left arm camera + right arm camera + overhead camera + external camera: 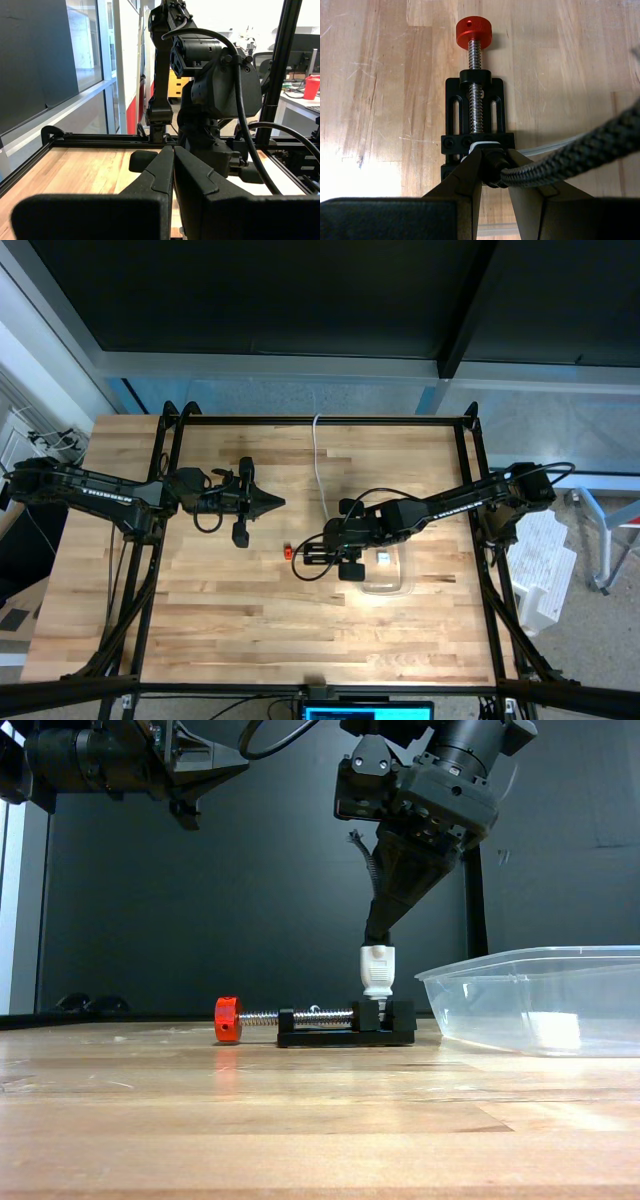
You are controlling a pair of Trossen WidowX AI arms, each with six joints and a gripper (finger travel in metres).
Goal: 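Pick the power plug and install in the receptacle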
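The white receptacle [376, 971] stands upright, clamped in a black vise [345, 1025] with a red knob [228, 1019]. Its thin white cable [320, 465] runs toward the table's far edge. My right gripper [378, 928] points straight down over it, shut on the small black power plug [494, 163], whose braided black cable [570, 157] trails off sideways. The plug's lower end meets the top of the receptacle [481, 145]; how deep it sits is hidden by the fingers. My left gripper [270, 503] hangs shut and empty above the table's left half, its fingers [160, 172] pressed together.
A clear plastic tray [480, 1000] stands just right of the vise [318, 555] and holds a small white-grey block [553, 1030]. A black frame [320, 420] borders the wooden table. The right arm [450, 502] stretches in from the right edge.
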